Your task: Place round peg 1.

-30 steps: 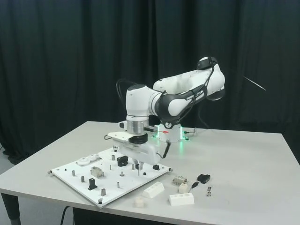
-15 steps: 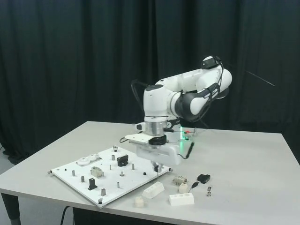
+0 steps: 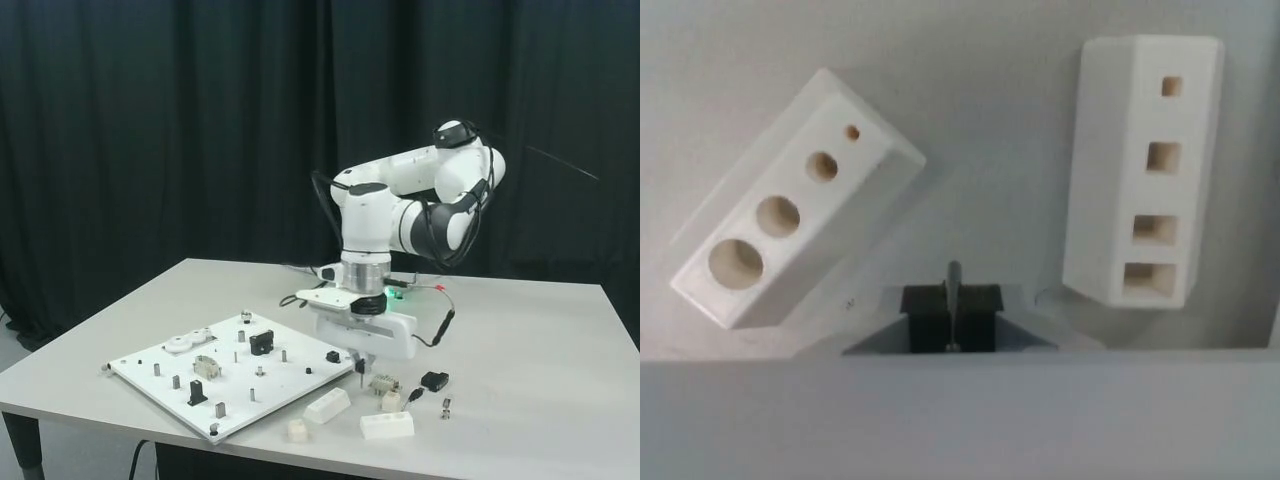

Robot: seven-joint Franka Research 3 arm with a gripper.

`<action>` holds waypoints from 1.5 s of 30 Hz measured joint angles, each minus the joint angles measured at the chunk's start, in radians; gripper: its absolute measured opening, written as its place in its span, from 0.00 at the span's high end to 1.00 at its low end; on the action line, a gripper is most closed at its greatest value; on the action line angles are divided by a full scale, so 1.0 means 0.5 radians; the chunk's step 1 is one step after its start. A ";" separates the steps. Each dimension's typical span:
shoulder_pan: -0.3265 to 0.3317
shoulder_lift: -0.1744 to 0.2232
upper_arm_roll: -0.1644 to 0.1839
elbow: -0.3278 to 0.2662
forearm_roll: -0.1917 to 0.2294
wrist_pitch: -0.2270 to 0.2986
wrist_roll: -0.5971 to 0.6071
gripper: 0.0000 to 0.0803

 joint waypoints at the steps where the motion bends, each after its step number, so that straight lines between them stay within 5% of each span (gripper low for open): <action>1: 0.004 0.000 0.006 0.000 -0.008 0.007 0.006 0.98; 23: -0.004 0.000 0.191 -0.006 -0.035 0.180 0.053 0.98; 45: -0.011 -0.001 0.255 -0.006 -0.021 0.250 0.098 0.98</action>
